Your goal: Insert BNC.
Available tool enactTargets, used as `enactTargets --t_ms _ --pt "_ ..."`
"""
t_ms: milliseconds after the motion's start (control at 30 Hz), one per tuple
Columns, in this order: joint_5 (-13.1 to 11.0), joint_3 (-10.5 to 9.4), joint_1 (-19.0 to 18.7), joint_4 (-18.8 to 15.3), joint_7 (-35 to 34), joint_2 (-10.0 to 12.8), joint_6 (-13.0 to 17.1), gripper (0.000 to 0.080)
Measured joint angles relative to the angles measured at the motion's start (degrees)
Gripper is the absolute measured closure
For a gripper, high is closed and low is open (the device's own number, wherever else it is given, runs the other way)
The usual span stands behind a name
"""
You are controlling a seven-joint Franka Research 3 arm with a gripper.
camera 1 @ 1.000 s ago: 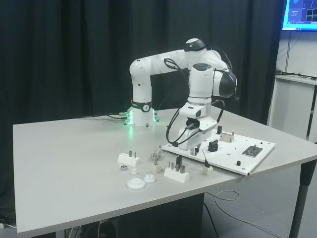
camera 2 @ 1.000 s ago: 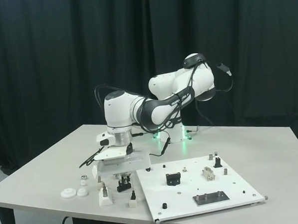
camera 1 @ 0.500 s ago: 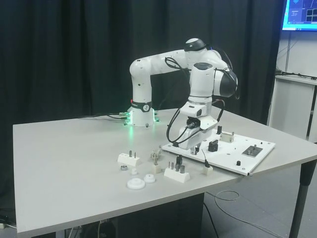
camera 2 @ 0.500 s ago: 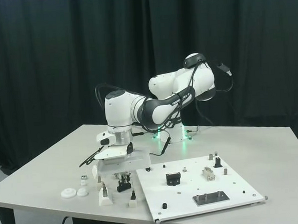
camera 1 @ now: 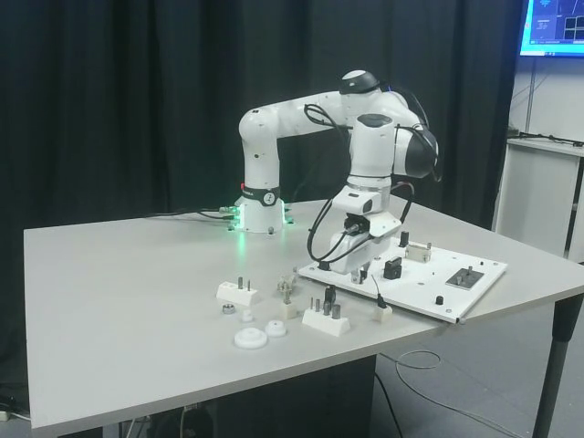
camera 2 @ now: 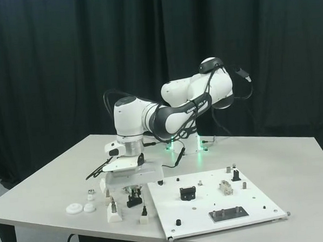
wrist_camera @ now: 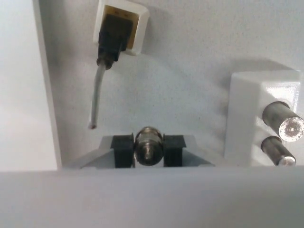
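In the wrist view a metal BNC connector (wrist_camera: 148, 142) sits between the two black pads (wrist_camera: 123, 151) of my gripper (wrist_camera: 148, 153), which is shut on it. It hangs over the grey table, between a white block with two metal pegs (wrist_camera: 266, 123) and the edge of the white board (wrist_camera: 19, 95). From the room, my gripper (camera 1: 357, 270) (camera 2: 134, 194) points down just off the board's (camera 1: 474, 287) (camera 2: 209, 205) near-left corner, a little above the table.
A white holder with a black plug and grey cable (wrist_camera: 118, 23) (camera 1: 381, 312) (camera 2: 143, 218) lies close by. White gears (camera 1: 251, 338) (camera 2: 75, 208), a white pin block (camera 1: 236, 290) and small parts sit beside it. Black fixtures stand on the board.
The wrist and gripper have risen slightly, with the connector still held. The parts on the table have not moved.
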State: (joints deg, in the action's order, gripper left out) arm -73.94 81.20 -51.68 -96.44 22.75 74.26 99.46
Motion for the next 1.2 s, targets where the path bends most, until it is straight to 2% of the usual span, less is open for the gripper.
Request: enactTargets --t_ms 233,400,833,1200 --pt "0.1 0.12 -0.2 0.0 0.0 -0.2 -0.2 0.0676" --pt "0.3 0.59 -0.6 0.0 0.0 -0.3 -1.4 0.0676" --pt "1.3 3.67 -3.2 -0.9 0.0 -0.4 -8.5 0.0676" --pt "2.7 7.08 -8.2 -4.4 -0.1 -0.6 -13.8 0.0676"
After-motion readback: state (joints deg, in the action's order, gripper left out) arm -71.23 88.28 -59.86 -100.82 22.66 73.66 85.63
